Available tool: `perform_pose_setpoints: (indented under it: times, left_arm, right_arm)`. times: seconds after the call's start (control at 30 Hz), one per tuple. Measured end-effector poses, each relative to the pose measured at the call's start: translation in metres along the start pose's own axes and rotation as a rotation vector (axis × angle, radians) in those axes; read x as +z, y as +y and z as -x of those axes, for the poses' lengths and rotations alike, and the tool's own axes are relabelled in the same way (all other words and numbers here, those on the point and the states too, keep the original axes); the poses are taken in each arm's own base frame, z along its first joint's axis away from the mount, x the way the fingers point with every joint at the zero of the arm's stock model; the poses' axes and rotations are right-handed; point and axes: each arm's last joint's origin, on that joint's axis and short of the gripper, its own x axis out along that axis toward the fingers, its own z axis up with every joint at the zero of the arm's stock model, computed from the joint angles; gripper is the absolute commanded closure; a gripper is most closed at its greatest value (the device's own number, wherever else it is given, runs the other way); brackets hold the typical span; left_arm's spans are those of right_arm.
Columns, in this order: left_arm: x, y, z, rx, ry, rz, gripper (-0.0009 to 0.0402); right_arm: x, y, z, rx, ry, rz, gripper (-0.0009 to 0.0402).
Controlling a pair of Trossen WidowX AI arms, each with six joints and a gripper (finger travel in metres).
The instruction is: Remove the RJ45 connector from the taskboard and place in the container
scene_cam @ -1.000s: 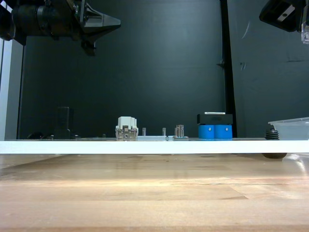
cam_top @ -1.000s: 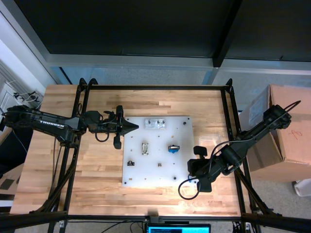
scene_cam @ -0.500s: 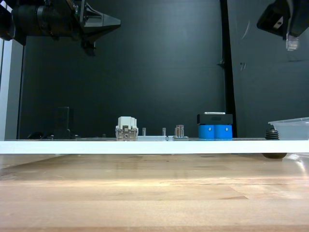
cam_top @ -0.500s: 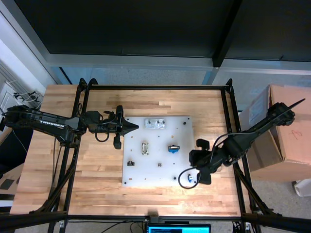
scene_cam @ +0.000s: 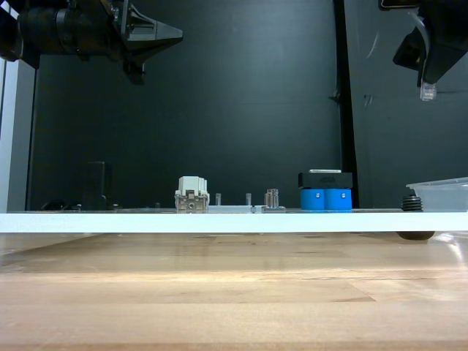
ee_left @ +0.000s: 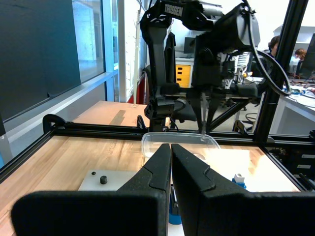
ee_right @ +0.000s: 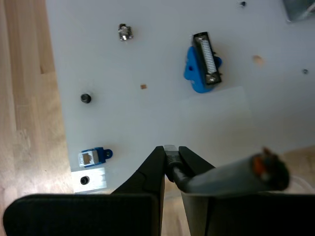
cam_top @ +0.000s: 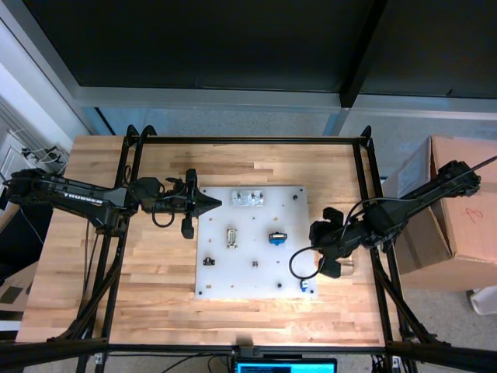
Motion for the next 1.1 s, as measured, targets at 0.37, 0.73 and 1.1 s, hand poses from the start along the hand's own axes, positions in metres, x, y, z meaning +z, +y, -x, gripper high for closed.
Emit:
perform_pose_setpoints:
  times: [0.37, 0.73, 1.1]
  left_arm:
    - [0.000, 0.000, 0.000, 0.000, 0.000, 0.000, 0.0393]
    - [0.000, 0.000, 0.000, 0.000, 0.000, 0.000, 0.0393]
    - [0.000, 0.000, 0.000, 0.000, -0.001, 0.000, 0.0393]
  right_arm:
    - [-0.012, -0.020, 0.005, -0.023, -0.032, -0.065, 0.0241]
    - [-0.036, -0.042, 0.019, -0.032, -0.028, -0.123, 0.0148]
    - [-0.041, -0.046, 0.023, -0.045, -0.012, -0.095, 0.0157]
